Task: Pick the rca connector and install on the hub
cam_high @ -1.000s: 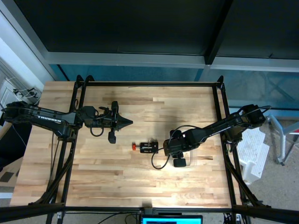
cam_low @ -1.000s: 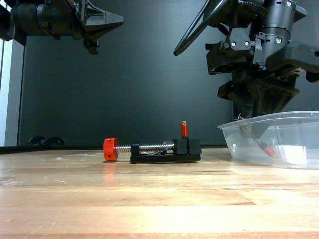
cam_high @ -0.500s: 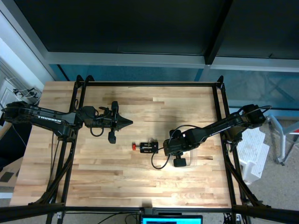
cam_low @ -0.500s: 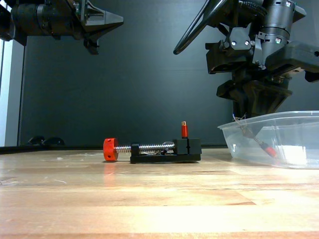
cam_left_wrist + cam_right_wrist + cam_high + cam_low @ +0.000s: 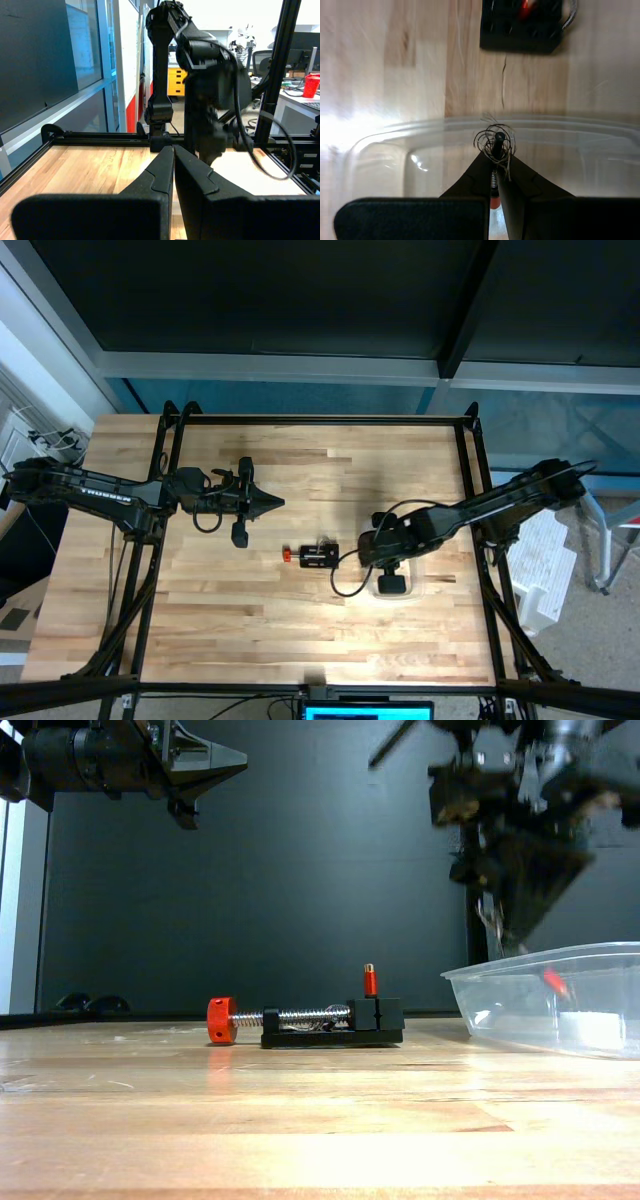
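Note:
The hub (image 5: 316,556) is a black block with a red knob (image 5: 221,1019) on a screw and a red stub on top, lying mid-table; the right wrist view also shows the hub (image 5: 520,27). My right gripper (image 5: 510,942) hangs above the clear tray's near end, shut on the rca connector (image 5: 496,139), a small dark-tipped piece with fine wire strands and a red end (image 5: 553,982). In the wrist view the right gripper (image 5: 496,157) pinches it over the tray rim. My left gripper (image 5: 277,503) is held high at the left, shut and holding nothing.
The clear plastic tray (image 5: 600,970) stands right of the hub, with a small whitish piece (image 5: 590,1030) inside. A black frame (image 5: 320,421) runs around the table. The right arm's cable (image 5: 350,585) loops down toward the near side.
My right gripper has risen out of the tray with the rca connector, which now hangs at rim height. The hub and the left arm have not moved.

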You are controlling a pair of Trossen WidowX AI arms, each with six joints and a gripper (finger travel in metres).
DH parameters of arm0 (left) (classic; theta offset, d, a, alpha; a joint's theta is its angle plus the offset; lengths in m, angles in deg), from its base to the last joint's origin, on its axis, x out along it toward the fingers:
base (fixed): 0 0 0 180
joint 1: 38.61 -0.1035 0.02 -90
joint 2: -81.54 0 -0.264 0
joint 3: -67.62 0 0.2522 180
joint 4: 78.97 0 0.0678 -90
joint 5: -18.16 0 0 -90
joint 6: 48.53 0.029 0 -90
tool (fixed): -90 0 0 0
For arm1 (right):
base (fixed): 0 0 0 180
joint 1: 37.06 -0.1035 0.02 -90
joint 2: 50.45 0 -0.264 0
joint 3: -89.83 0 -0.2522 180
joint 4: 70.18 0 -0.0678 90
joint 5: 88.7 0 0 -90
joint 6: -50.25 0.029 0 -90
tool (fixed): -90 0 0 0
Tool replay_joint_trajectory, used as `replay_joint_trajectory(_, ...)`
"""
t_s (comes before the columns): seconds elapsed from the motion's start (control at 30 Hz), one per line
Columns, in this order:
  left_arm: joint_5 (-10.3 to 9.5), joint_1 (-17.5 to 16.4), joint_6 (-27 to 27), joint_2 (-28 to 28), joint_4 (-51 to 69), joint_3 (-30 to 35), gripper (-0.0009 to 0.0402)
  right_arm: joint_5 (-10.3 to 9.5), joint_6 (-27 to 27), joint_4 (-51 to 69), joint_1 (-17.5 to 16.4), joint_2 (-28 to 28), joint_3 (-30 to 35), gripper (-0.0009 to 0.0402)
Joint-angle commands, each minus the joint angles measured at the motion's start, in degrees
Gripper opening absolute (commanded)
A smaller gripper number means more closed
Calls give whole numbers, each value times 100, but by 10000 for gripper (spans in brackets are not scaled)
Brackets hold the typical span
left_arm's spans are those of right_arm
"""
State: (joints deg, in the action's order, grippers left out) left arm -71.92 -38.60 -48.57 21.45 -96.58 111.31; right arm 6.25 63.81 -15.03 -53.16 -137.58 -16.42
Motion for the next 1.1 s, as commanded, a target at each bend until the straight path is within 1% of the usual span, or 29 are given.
replay_joint_trajectory(0.03, 2, 0, 2, -2, 0, 2, 0, 48, 103, 2, 15, 299, 7, 0)
replay_joint_trajectory(0.13, 2, 0, 2, -2, 0, 2, 0, 144, 144, 2, 37, 568, 7, 0)
replay_joint_trajectory(0.27, 2, 0, 2, -2, 0, 2, 0, 162, 289, -15, 76, 870, 11, 0)
replay_joint_trajectory(0.3, 2, 0, 2, -2, 0, 2, 0, 216, 291, -13, 92, 916, 37, 0)
replay_joint_trajectory(0.33, 2, -2, 2, -2, 0, 2, 0, 321, 291, -13, 103, 942, 81, 0)
replay_joint_trajectory(0.4, 2, 0, 0, -2, -37, 2, 0, 411, 254, -59, 146, 964, 221, 0)
replay_joint_trajectory(0.53, 2, 0, -4, -2, -243, 4, 0, 378, 173, -490, 422, 977, 472, 0)
replay_joint_trajectory(0.63, 2, 0, -4, 11, -258, 4, 0, 243, -26, -1067, 612, 997, 509, 0)
replay_joint_trajectory(0.7, 4, 0, -4, 9, -234, 4, 0, 227, -166, -1473, 704, 994, 509, 0)
replay_joint_trajectory(0.77, 9, 2, -4, 9, -240, 4, 0, 140, -317, -1847, 811, 977, 507, 0)
replay_joint_trajectory(0.8, 35, 2, -7, 9, -238, 4, 0, 85, -376, -2024, 861, 977, 507, 0)
replay_joint_trajectory(0.87, 151, 2, -9, 9, -234, 4, 0, 70, -468, -2378, 962, 977, 507, 0)
replay_joint_trajectory(0.93, 313, 2, -9, 9, -219, 4, 0, -114, -557, -2739, 1073, 977, 507, 0)
replay_joint_trajectory(0.97, 361, 0, -7, 9, -212, 4, 0, -229, -581, -2911, 1134, 977, 505, 0)
replay_joint_trajectory(1.0, 365, 2, -7, 9, -210, 4, 0, -315, -616, -3075, 1185, 977, 503, 0)
replay_joint_trajectory(1.1, 365, 2, -7, -2, -190, 4, 0, -356, -708, -3423, 1303, 977, 501, 0)
